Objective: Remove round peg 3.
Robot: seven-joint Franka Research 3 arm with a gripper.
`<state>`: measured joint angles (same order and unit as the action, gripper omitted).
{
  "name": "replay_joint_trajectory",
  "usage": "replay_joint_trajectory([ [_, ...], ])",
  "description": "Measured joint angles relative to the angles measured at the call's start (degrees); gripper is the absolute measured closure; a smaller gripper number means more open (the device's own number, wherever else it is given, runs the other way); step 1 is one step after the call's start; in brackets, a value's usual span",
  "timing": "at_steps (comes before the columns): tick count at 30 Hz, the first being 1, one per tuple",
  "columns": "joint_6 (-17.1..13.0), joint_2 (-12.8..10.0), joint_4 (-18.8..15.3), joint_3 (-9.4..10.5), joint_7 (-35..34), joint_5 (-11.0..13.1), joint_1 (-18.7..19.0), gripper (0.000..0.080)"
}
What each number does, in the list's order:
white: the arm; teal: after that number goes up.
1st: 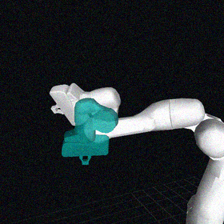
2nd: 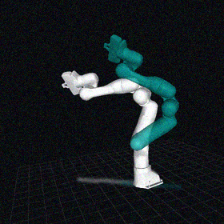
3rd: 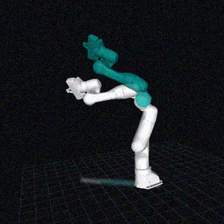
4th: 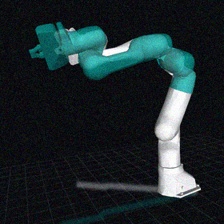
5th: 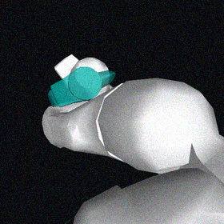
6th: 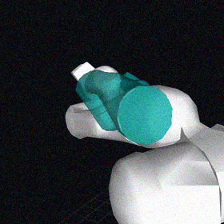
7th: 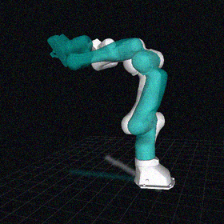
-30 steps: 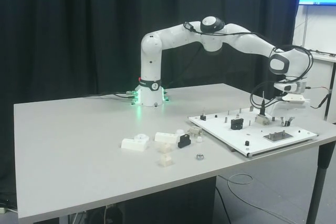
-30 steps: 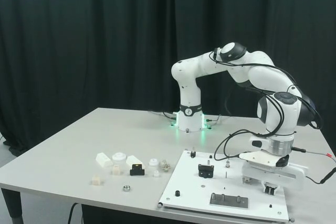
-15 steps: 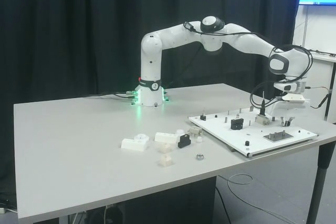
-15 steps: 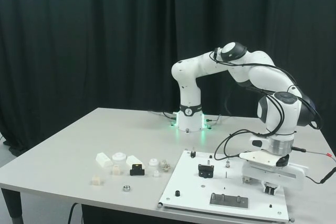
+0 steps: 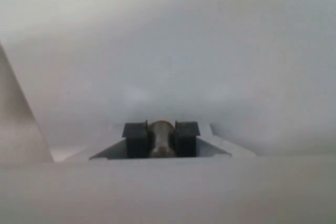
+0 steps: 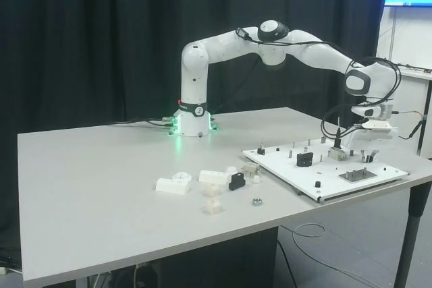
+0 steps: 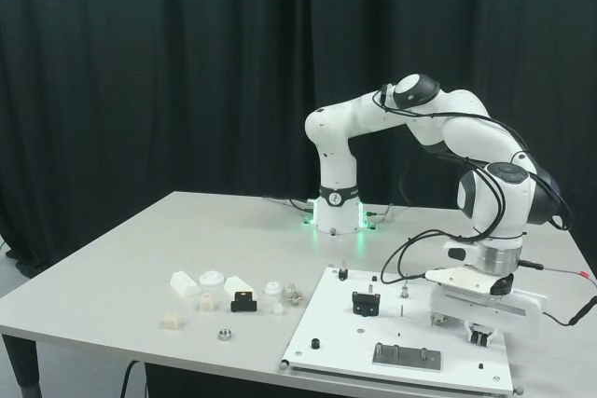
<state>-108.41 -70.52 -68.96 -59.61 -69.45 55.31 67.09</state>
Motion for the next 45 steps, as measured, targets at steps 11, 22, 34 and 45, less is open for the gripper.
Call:
replay_joint_trajectory([
  [11,-0.24,0.2,-0.52,0.01,0.0,0.6,0.04,0.0698],
  [22,-0.08,1.37,-1.14,0.02,-0.24,0.97,0.06,0.0698],
  [34,0.72,3.34,-1.56,-0.51,-0.24,0.45,0.06,0.0699],
  [45,3.26,4.92,-1.55,-2.2,-0.01,-0.51,0.46,0.0699],
])
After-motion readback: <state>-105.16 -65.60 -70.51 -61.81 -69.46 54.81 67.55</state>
